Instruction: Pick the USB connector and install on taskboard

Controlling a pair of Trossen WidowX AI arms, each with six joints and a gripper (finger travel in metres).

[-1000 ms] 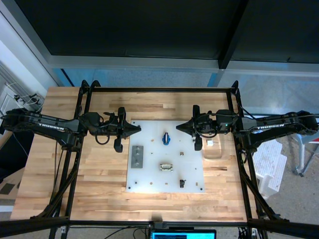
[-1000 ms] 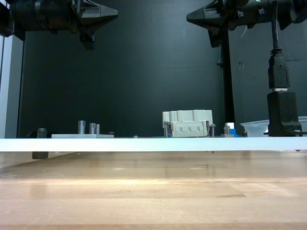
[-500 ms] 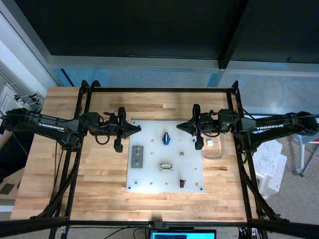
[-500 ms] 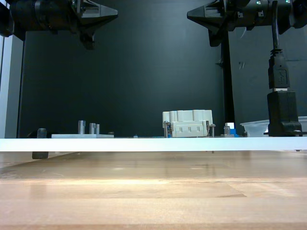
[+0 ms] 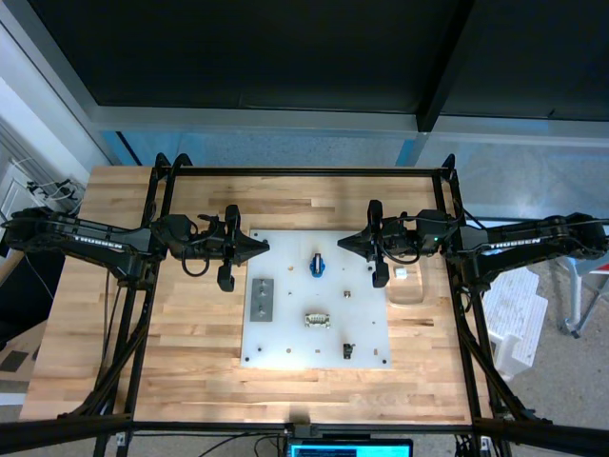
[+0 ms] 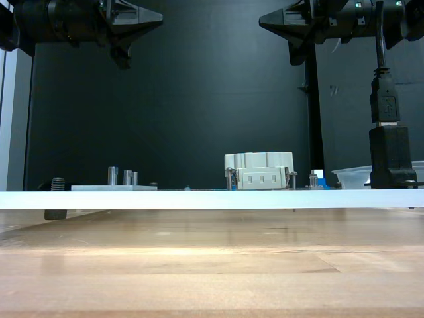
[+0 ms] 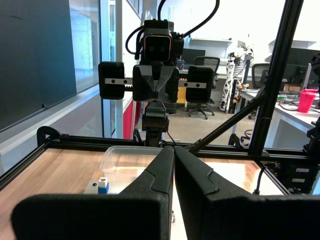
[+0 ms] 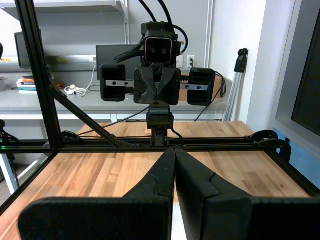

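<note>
High view: the white taskboard (image 5: 285,333) lies mid-surface (image 5: 171,324). The left gripper (image 5: 265,246) and right gripper (image 5: 342,242) hover above its far edge, tips facing each other.
Low view: the black USB connector (image 6: 384,103) stands upright in a socket (image 6: 392,156) at the board's right.
Wrist views: both pairs of fingers (image 7: 155,172) are pressed together, holding nothing.

Beyond my wooden tabletop (image 5: 190,324): a dark panel (image 5: 285,48) on the far side, grey floor (image 5: 533,162) right, office chairs (image 7: 200,102) and desks (image 7: 292,111) around.
</note>
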